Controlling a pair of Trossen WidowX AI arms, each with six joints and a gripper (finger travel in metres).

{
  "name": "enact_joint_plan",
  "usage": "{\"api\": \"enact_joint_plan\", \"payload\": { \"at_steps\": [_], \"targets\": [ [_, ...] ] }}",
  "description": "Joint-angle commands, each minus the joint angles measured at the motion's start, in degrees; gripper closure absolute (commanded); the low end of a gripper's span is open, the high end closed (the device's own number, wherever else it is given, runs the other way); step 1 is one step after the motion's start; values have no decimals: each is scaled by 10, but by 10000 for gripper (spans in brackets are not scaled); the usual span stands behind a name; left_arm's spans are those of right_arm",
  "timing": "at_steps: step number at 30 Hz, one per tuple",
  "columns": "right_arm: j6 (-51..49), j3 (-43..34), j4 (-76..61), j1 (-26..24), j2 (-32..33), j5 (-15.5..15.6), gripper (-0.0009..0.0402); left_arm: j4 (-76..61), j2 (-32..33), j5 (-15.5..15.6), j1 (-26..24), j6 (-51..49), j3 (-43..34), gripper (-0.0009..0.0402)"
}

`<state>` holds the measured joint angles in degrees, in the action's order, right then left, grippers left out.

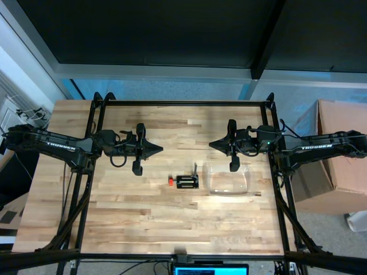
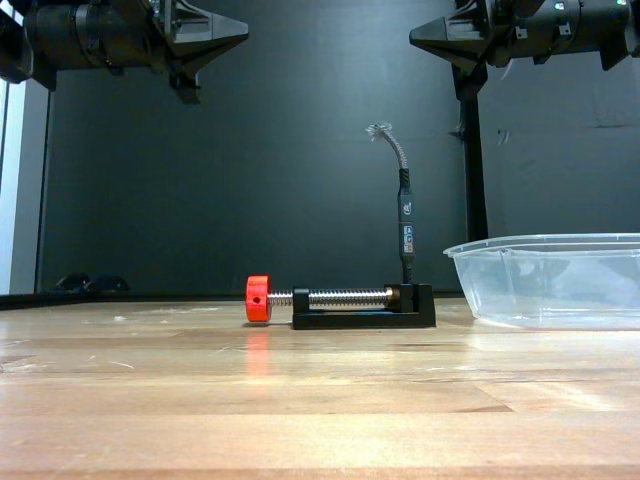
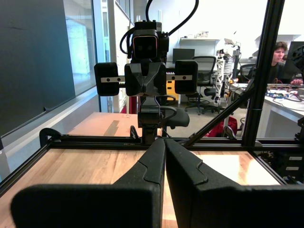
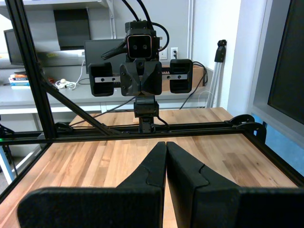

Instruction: Remove the USB-C connector from the USB-C receptacle and place in the container

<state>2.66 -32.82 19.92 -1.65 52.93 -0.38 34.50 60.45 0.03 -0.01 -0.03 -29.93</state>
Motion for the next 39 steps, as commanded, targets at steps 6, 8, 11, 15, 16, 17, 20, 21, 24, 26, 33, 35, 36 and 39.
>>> {"api": "enact_joint_plan", "payload": {
  "at_steps": [6, 8, 11, 15, 16, 17, 20, 21, 24, 26, 33, 35, 36, 39],
  "targets": [
    [0, 0, 1, 2, 0, 0, 393, 0, 0, 0, 0, 0, 0, 393],
    [0, 0, 1, 2, 0, 0, 393, 0, 0, 0, 0, 0, 0, 393],
    [0, 0, 1, 2, 0, 0, 393, 0, 0, 0, 0, 0, 0, 393],
    [-1, 0, 1, 2, 0, 0, 393, 0, 0, 0, 0, 0, 0, 393],
    [-1, 0, 2, 2, 0, 0, 393, 0, 0, 0, 0, 0, 0, 393],
    [-1, 0, 2, 2, 0, 0, 393, 0, 0, 0, 0, 0, 0, 393],
    [0, 0, 1, 2, 0, 1, 393, 0, 0, 0, 0, 0, 0, 393],
    [5, -2, -2, 3, 0, 0, 393, 0, 0, 0, 0, 0, 0, 393],
    [13, -32, -66, 7, 1, 0, 394, 0, 0, 0, 0, 0, 0, 393],
    [5, -69, -142, 16, 9, 0, 393, 0, 0, 0, 0, 0, 0, 393],
    [9, -225, -433, 55, 79, -1, 393, 0, 0, 0, 0, 0, 0, 393],
    [16, -271, -511, 69, 110, -2, 393, 0, 0, 0, 0, 0, 0, 393],
    [17, -291, -543, 76, 125, -2, 393, 0, 0, 0, 0, 0, 0, 393],
    [31, -345, -619, 98, 172, -3, 393, 0, 0, 0, 0, 0, 0, 393]
  ]
}}
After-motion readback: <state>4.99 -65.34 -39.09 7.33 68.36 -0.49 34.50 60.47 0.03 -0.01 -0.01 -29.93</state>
